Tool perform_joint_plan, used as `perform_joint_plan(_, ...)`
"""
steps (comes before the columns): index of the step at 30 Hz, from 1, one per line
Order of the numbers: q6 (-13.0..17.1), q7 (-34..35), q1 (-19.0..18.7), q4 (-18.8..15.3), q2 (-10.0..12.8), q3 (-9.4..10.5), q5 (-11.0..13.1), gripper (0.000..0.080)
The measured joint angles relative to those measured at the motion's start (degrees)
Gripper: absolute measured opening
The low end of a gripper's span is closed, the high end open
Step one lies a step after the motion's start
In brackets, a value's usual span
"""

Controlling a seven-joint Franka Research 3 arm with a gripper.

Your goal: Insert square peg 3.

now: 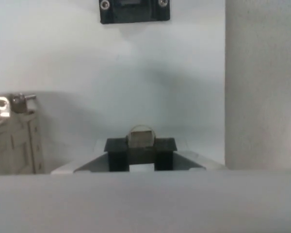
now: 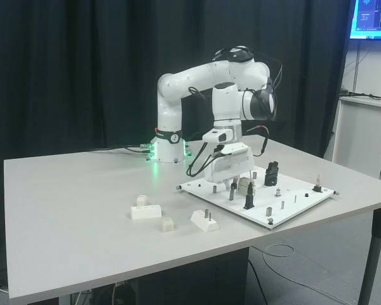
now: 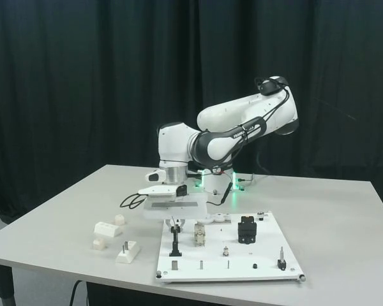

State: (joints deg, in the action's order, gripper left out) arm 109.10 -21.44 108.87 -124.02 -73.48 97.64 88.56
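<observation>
End effector (image 3: 176,224) low over near corner of white task board (image 2: 305,202) on desk (image 2: 63,190), presumably lining up insertion; finger state indeterminate; square peg 3 unidentifiable, possibly in grasp.

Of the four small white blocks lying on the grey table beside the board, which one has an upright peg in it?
The wedge-shaped white block with the grey peg, nearest the white board. The other three blocks carry no peg.

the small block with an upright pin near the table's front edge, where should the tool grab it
Grip the upright pin from straight above: it stands vertical on the white wedge-shaped block, clear of the neighbouring white blocks. The base's sloped sides look harder to pinch.
</observation>
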Motion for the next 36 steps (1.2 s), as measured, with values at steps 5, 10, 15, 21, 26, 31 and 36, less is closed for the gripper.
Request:
perform_joint_plan(5,0.44,-1.72,-0.18,-0.23,0.0,0.21,0.0,0.0107)
perform_joint_plan(10,0.67,-3.79,-0.35,-0.63,0.01,0.39,0.01,0.0107)
perform_joint_plan(15,0.81,-3.79,-0.68,-1.12,0.04,0.36,0.07,0.0107)
perform_joint_plan(21,1.18,-3.79,-1.07,-1.31,0.04,0.36,0.08,0.0107)
perform_joint_plan(26,1.46,-3.74,-1.25,-1.4,0.04,0.4,0.13,0.0107)
perform_joint_plan(31,1.73,-3.69,-1.26,-1.52,0.04,0.47,0.3,0.0107)
perform_joint_plan(36,2.67,-3.69,-1.24,-1.57,0.04,0.52,0.32,0.0276)
